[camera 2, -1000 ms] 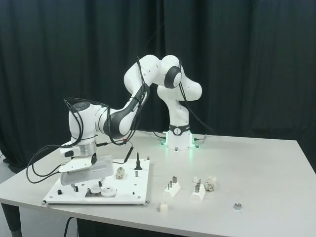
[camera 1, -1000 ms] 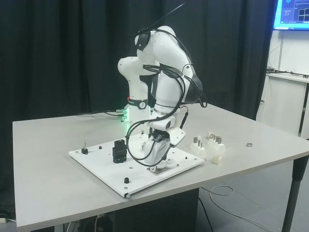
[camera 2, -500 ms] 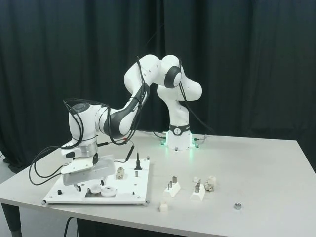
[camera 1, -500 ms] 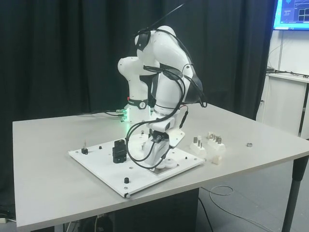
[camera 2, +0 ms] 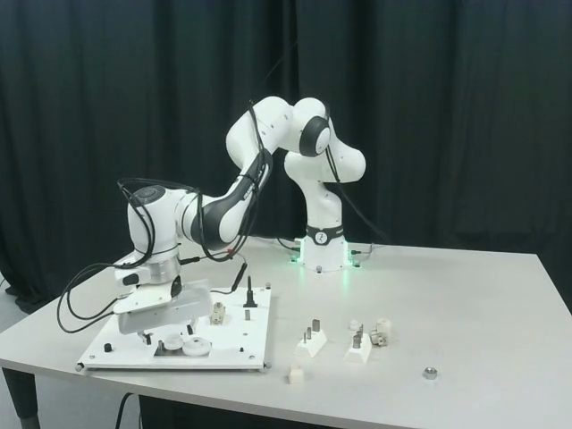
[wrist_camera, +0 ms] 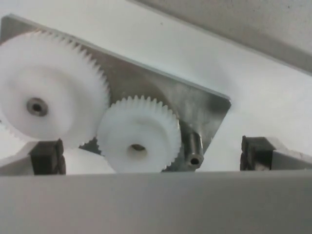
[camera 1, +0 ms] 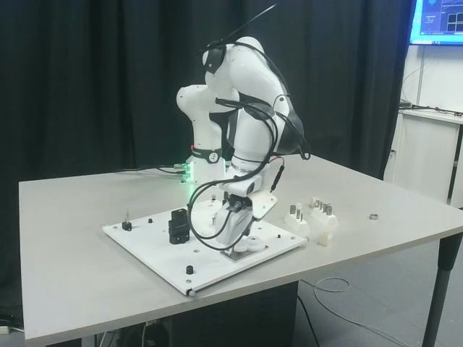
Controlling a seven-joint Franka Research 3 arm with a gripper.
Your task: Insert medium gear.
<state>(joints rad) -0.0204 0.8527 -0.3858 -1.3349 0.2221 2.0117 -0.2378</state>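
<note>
In the wrist view a medium white gear sits on its peg on a grey metal plate, its teeth meshing with a large white gear. A bare metal peg stands just beside the medium gear. My gripper hangs open above the gears, with its black fingertips wide apart and holding nothing. From the room cameras the gripper hovers just over the white board, next to the gears.
On the board stand a black block and several small pegs. Right of the board are white peg holders, a small white cube and a metal nut. The board lies near the table's front edge.
The gripper has lifted a little off the gears, and the forearm has risen with it. The gears stay on the plate.
</note>
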